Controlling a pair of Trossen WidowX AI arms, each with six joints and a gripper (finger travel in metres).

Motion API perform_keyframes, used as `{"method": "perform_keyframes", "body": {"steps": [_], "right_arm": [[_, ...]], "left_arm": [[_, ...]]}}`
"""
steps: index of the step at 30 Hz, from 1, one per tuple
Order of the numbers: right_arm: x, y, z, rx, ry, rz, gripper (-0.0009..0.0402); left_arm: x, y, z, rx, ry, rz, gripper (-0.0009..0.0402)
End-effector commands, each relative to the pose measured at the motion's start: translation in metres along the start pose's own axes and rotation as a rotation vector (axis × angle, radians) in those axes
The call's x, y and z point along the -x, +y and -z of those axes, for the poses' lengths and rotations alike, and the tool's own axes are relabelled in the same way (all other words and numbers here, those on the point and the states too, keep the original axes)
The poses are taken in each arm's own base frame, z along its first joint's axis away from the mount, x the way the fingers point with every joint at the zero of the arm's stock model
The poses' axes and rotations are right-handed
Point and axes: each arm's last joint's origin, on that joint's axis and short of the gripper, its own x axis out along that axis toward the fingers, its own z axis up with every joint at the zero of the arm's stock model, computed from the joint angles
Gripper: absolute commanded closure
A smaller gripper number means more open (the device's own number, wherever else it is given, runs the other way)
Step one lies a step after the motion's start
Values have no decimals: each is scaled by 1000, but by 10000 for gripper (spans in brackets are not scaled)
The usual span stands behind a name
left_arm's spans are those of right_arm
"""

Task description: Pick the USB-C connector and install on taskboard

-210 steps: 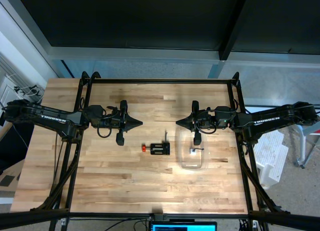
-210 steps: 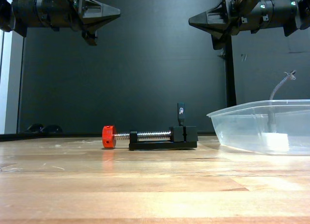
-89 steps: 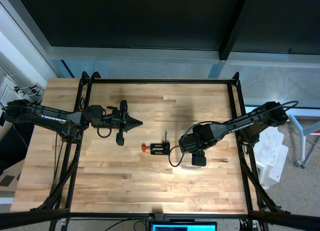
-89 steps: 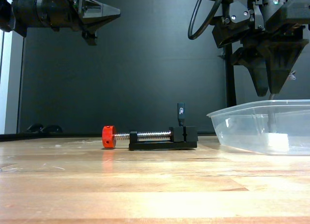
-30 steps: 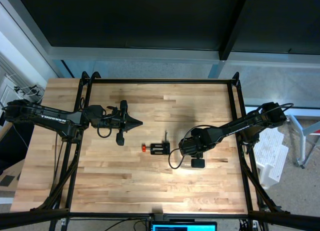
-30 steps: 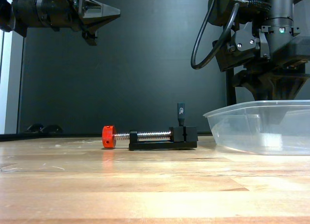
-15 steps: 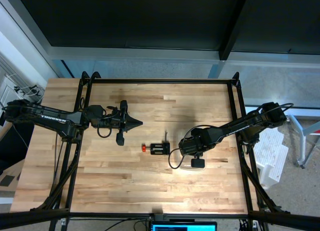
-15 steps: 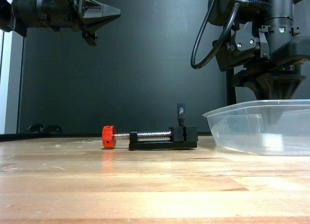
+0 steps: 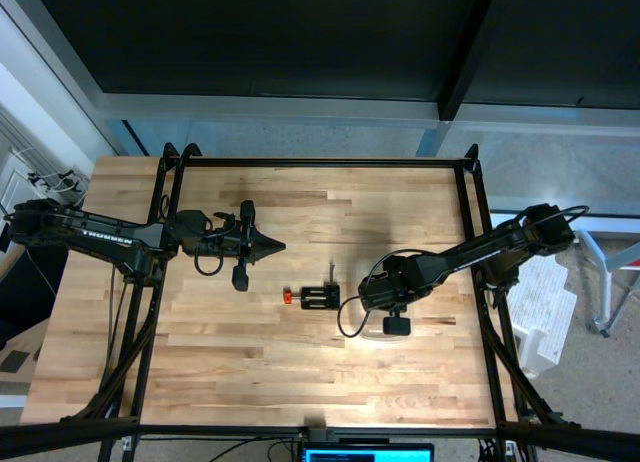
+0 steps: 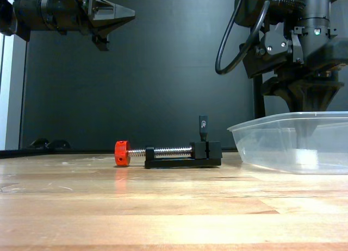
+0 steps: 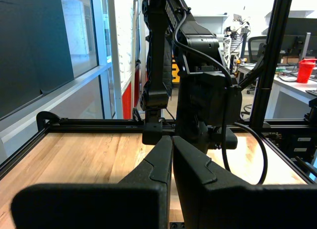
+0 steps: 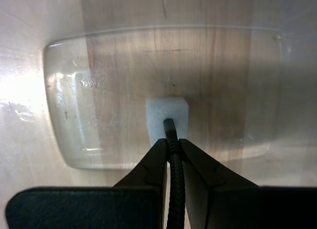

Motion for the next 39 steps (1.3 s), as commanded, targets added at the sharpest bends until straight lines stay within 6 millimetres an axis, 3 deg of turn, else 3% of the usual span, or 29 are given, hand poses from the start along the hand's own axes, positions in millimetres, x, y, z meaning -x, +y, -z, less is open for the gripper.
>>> {"method": "perform_keyframes", "body": {"steps": [1,19,29,39], "right_arm": [[7,-1,0,0,0,1,393],[62,-4,-8,1,-4,12,393],[69,-6,-12,-42,-16,8,393],[78,-12,-41,-76,-9,28,393]], "left_arm": [[0,0,0,0,-1,0,393],[0,0,0,0,-1,0,393],[0,0,0,0,-1,0,393],[0,0,0,0,-1,0,393]]}}
